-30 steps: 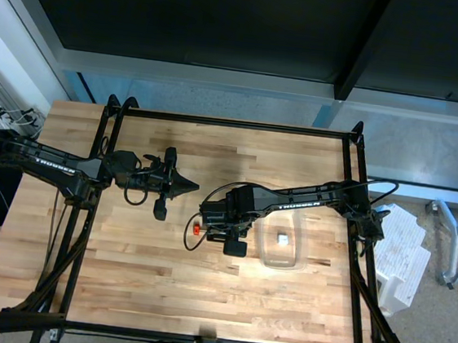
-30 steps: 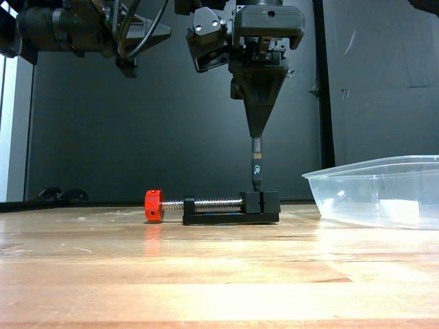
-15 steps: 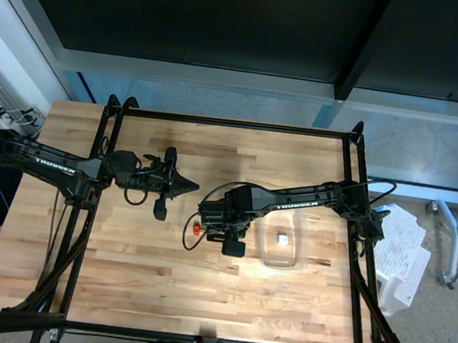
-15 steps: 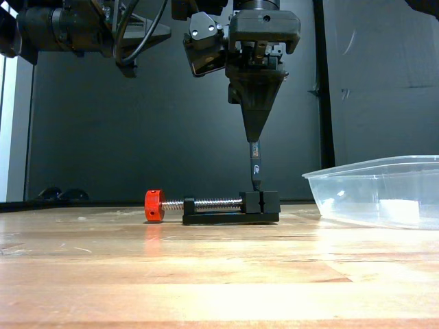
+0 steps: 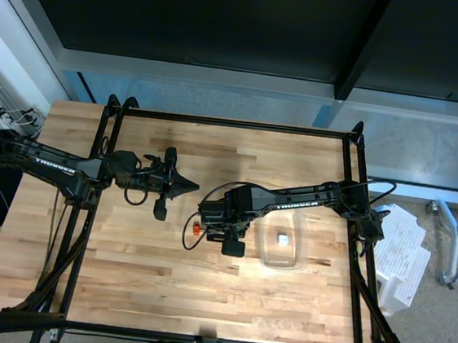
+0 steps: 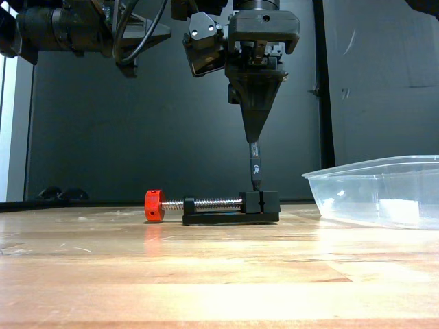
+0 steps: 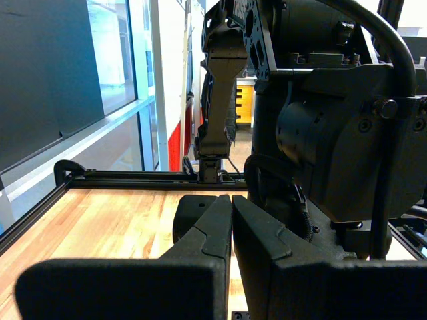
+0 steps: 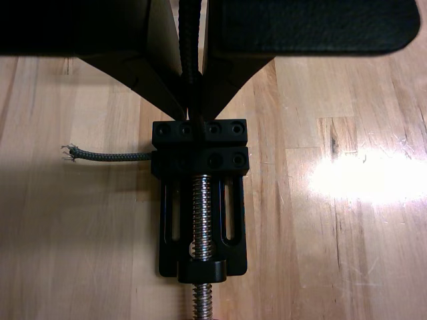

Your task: Pick the USB-C connector and install on taskboard

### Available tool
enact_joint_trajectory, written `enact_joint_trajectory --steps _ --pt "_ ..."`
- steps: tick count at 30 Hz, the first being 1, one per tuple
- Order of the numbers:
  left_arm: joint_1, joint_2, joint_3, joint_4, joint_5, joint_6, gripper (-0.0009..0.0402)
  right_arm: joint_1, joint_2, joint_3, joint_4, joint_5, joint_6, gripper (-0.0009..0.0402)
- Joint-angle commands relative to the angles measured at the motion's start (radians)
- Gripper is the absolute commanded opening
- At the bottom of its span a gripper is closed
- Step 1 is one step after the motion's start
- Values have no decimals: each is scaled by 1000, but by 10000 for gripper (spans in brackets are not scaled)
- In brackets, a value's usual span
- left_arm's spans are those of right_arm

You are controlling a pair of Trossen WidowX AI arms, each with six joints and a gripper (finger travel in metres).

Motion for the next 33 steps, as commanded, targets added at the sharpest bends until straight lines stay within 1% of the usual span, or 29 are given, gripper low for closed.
enact_joint_trajectory --steps 1,12,20,27,33 --pt "0 0 0 0 0 0 0 1 -5 1 1 1 0 13" --pt "0 0 0 0 0 0 0 4 -33 1 -9 1 19 94" --pt "0 0 0 0 0 0 0 7 -65 1 -45 0 15 140" --pt "0 0 0 0 0 0 0 8 -108 1 -59 1 15 167" --pt "0 0 0 0 0 0 0 8 -113 1 -68 0 15 168"
